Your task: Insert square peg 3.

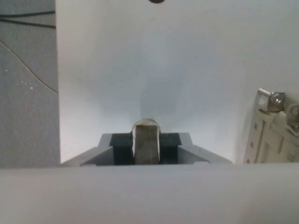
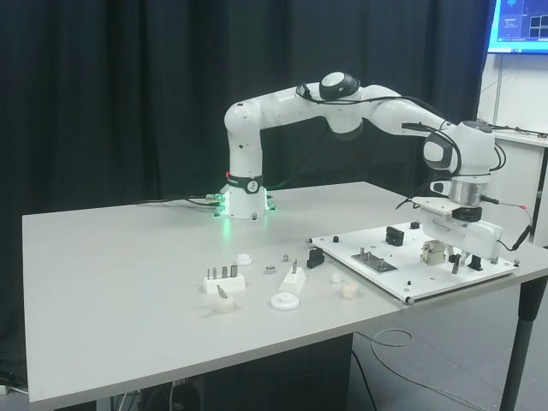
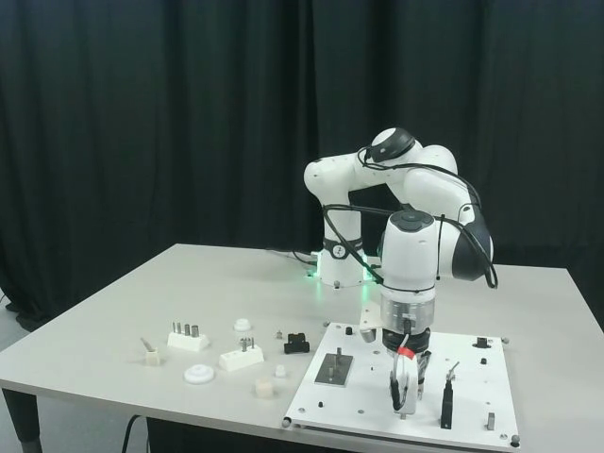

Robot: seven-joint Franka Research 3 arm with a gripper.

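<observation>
- gripping the peg (image 1: 146,144), the gripper (image 1: 146,148) has its black fingers (image 1: 121,148) pinched on either side of it — the peg stands upright between them.
- in the second room view the gripper (image 3: 404,389) hangs low over the white board (image 3: 472,401), the peg (image 3: 403,410) pointing down at the board's near edge; whether its tip touches the board cannot be told.
- a black part (image 3: 446,404) stands just beside the gripper on the board.
- the board lies on the grey table (image 2: 128,257), well apart from the small white parts (image 2: 224,276) — those sit toward the table's middle.
- the arm (image 2: 342,107) reaches out from its base to the board.
</observation>
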